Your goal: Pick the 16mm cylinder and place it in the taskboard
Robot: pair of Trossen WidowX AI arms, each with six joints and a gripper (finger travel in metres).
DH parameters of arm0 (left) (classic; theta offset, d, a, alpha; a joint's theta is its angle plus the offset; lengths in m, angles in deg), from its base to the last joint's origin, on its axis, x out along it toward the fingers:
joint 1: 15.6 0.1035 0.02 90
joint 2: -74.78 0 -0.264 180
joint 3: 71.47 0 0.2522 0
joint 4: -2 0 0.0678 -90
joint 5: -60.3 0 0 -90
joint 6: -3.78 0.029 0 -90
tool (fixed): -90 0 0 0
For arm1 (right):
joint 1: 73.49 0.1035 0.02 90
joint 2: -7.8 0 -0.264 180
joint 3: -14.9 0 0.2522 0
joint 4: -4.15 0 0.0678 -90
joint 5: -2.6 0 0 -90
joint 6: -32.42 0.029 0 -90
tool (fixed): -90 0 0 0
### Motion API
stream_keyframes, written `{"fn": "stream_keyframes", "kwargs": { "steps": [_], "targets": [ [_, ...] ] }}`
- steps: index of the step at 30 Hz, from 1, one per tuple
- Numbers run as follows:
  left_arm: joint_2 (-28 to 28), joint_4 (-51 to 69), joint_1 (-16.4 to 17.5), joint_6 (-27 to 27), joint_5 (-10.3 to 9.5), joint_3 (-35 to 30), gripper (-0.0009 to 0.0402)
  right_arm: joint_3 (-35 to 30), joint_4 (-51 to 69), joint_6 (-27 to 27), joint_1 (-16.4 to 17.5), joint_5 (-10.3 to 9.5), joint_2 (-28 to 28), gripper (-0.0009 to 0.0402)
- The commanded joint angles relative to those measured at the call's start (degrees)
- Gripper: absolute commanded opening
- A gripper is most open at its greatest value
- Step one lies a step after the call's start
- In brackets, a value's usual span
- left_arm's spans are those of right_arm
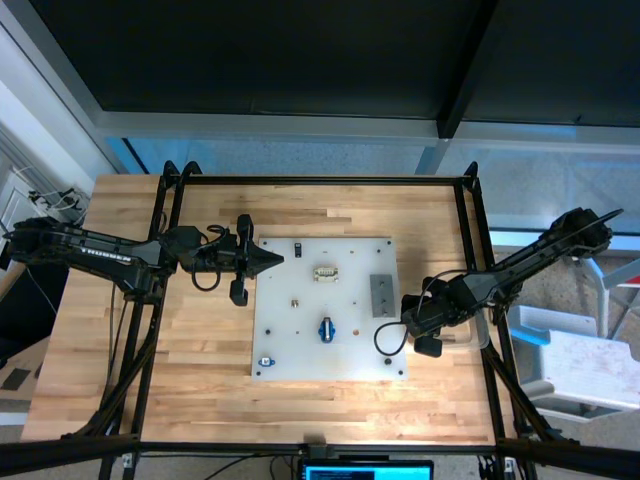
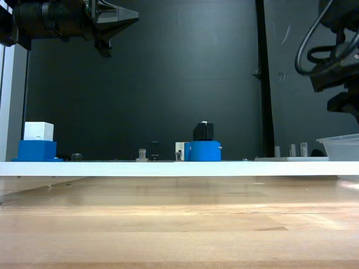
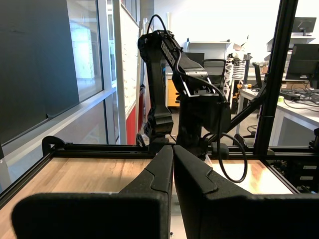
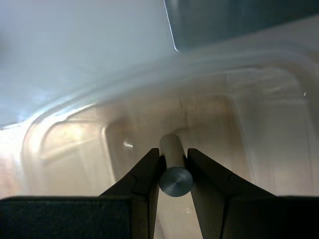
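The 16mm cylinder (image 4: 175, 177), a short grey metal peg, is pinched between the fingers of my right gripper (image 4: 173, 153), just above the floor of a clear plastic tray (image 4: 259, 129). In the high view my right gripper (image 1: 430, 343) hangs over that tray, just off the right edge of the white taskboard (image 1: 350, 345), and the peg is hidden there. My left gripper (image 1: 277, 258) is shut on nothing, held high over the board's left edge. It also shows as a closed black wedge (image 3: 173, 148) pointing across the table.
The board carries a blue fitting (image 1: 326, 329), a grey block (image 1: 382, 294), a white connector (image 1: 324, 272) and a small blue-white part (image 1: 265, 361). The clear tray (image 2: 340, 147) sits right of the board. A black frame (image 1: 320, 180) rings the table.
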Motion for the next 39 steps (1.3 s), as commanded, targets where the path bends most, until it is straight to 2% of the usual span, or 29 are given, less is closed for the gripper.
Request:
{"fn": "stream_keyframes", "kwargs": {
  "steps": [1, 17, 20, 28, 31, 39],
  "targets": [
    [0.0, 0.0, 0.0, 0.02, 0.0, 0.0, 0.0, -1.97, 2.97, -0.09, 0.0, 0.09, 0.15, 0.0027],
    [0.0, 0.0, 0.0, 0.02, 0.02, 0.0, 0.0, -15.32, 15.28, -1.9, -1.03, 0.0, 0.33, 0.0027],
    [0.0, 0.0, 0.02, 0.02, 0.0, 0.0, 0.0, -17.27, 16.31, -2.95, -2.34, -0.98, -0.04, 0.0028],
    [0.0, 0.0, 0.0, 0.02, 0.0, 0.0, 0.0, -19.12, 16.68, -5.44, -4.39, -1.62, -2.25, 0.0028],
    [0.0, 0.0, 0.0, 0.02, 0.0, 0.0, 0.0, -19.67, 16.26, -6.54, -5.2, -3.02, -3.21, 0.0027],
    [0.0, 0.0, 0.02, 0.02, 0.0, 0.0, 0.0, -21.92, 15.41, -9.42, -6.64, -2.8, -5.68, 0.0027]
  ]
}}
